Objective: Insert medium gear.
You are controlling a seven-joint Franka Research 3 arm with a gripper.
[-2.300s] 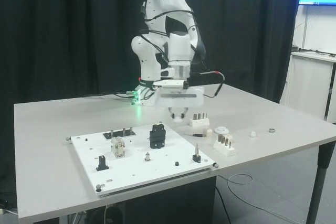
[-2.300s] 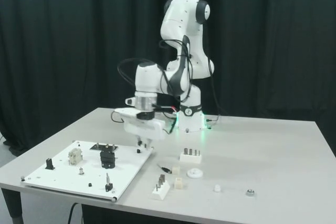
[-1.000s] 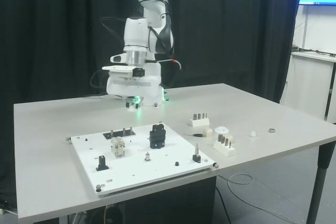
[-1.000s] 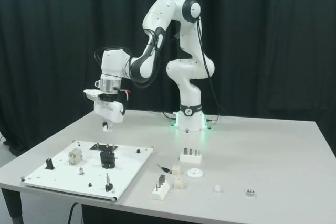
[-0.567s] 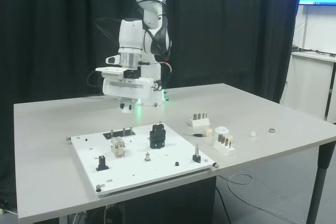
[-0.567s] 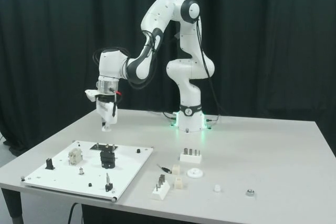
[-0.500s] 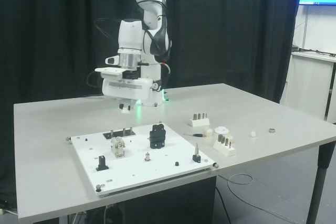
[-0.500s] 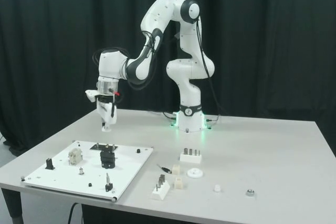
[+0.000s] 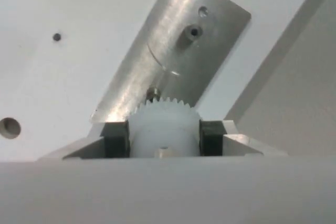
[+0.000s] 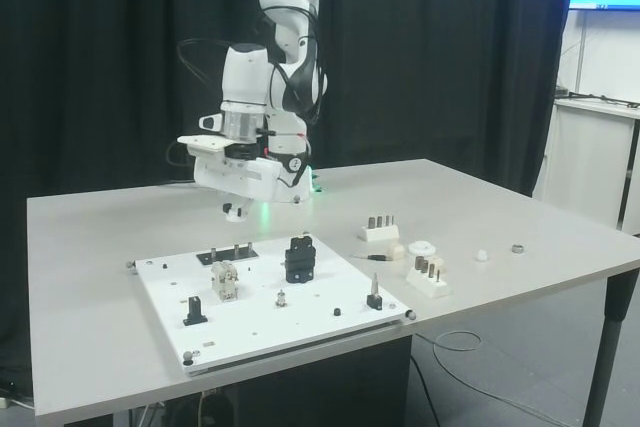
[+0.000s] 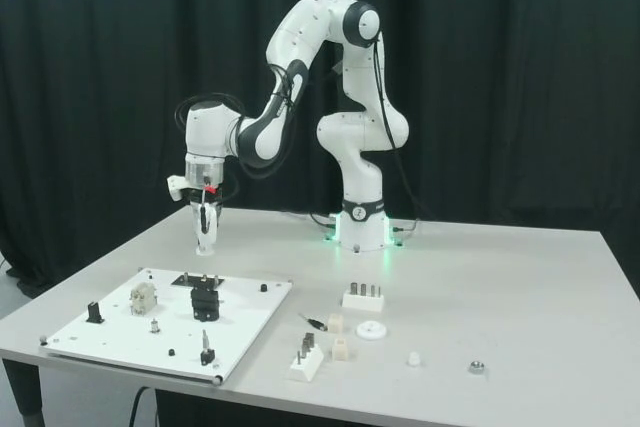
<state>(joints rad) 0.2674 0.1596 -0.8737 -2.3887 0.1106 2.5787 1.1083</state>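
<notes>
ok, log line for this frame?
pincer: shut on gear | position: above metal plate on board | gear: not inserted

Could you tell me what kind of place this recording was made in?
Probably a robotics lab: a white robot arm bolted on a grey table, black curtains behind, and a white board of small fittings.

Both room cameras stand well back from the desk [image 10: 520,222] and face the black curtain behind it — the first off one front corner, the second off the other. Both take in the whole white arm [image 11: 300,57] and the white board [image 10: 265,297]. The wrist camera looks down from close above that board — past the pincer [image 9: 164,137].
</notes>
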